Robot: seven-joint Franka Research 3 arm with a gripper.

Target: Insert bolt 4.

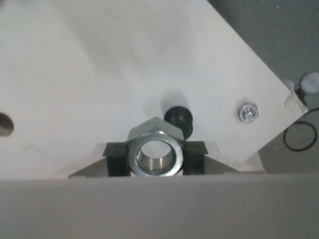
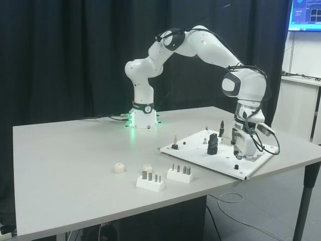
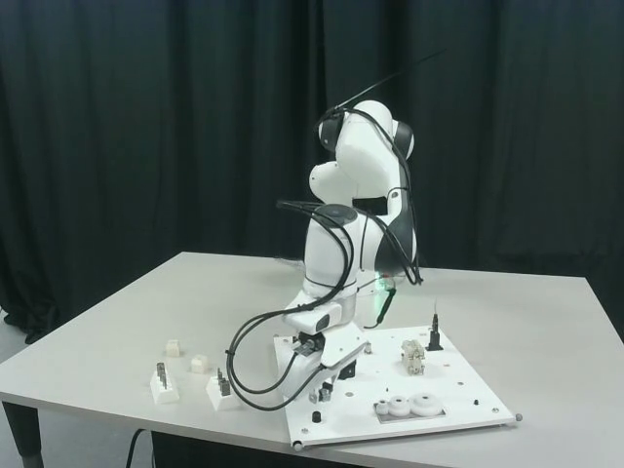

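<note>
- Grey counter [image 2: 65,150] — out on its left part sit two small white holders [image 2: 150,183] with short metal pins standing in them, and two small white lumps [image 2: 119,167] just behind.
- White board [image 2: 200,155] lies flat to the right of the holders, carrying a thin upright pin on a black base [image 2: 174,142] and a black block [image 2: 212,144].
- White arm [image 2: 200,47] reaches from its green-lit base over the board and down to its right end.
- The claw [image 1: 155,158] is low over the board, pinched narrow on a metal bolt [image 1: 154,152]: black pads [image 1: 115,158] press its six-sided head from both sides, and the wrist view looks down into the threaded hollow.
- A black knob [image 1: 178,117] stands on the board just beside the bolt — a small metal screw [image 1: 247,112] sits near the board's corner.
</note>
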